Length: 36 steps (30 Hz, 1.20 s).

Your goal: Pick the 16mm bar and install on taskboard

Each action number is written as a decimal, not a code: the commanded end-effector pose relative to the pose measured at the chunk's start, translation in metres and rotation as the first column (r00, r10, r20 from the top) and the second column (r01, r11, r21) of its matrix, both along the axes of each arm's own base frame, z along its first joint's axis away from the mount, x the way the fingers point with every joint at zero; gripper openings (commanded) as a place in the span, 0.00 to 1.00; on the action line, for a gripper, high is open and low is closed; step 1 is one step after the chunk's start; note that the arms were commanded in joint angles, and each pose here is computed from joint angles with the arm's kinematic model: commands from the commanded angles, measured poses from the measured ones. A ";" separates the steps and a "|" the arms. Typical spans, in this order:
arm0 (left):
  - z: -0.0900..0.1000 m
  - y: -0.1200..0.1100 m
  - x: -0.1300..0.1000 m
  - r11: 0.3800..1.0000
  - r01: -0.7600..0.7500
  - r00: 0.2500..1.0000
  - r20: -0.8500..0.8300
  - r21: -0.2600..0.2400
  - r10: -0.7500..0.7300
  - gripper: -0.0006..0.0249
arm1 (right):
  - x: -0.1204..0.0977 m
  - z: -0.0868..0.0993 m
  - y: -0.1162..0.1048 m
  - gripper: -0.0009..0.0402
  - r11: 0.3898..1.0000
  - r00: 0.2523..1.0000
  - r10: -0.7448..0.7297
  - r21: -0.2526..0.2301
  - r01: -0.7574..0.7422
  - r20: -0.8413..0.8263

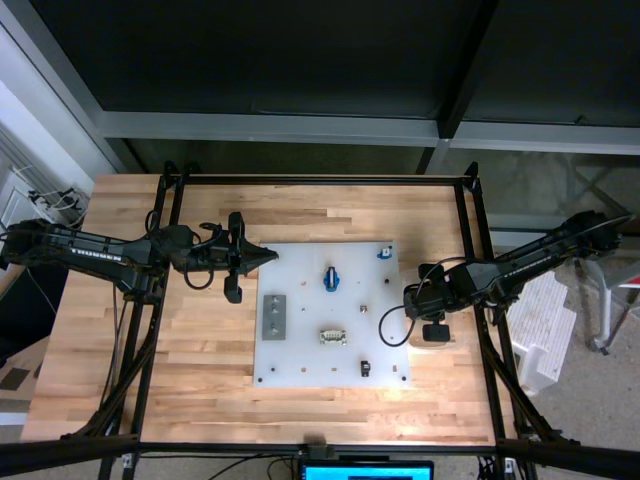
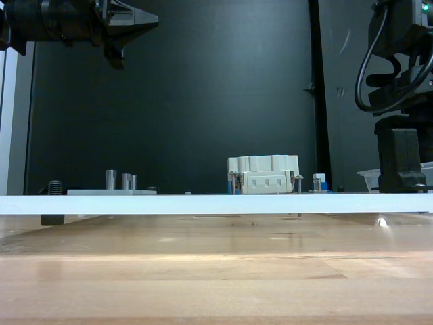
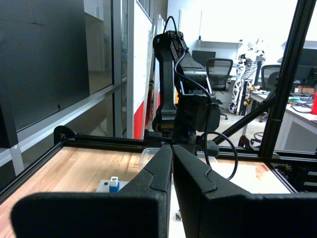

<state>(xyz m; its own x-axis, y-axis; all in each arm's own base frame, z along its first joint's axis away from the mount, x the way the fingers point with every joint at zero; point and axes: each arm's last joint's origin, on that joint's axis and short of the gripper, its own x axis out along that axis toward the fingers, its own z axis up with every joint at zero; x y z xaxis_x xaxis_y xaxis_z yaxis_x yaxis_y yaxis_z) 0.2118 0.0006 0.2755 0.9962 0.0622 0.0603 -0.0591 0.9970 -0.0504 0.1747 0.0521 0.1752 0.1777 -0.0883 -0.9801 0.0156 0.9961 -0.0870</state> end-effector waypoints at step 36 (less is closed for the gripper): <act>0.000 0.000 0.000 1.000 0.000 1.000 0.001 0.000 0.000 0.03 | 0.010 0.022 0.008 0.04 0.988 0.994 -0.088 0.132 0.078 0.068</act>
<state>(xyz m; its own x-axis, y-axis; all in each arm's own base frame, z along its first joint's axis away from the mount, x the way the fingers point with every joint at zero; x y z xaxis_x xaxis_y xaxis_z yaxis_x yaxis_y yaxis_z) 0.2118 0.0006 0.2755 0.9962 0.0622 0.0603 -0.0591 0.9970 -0.0504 0.1845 0.0598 0.1965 0.2459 0.0200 -0.9691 0.1012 0.9938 0.0461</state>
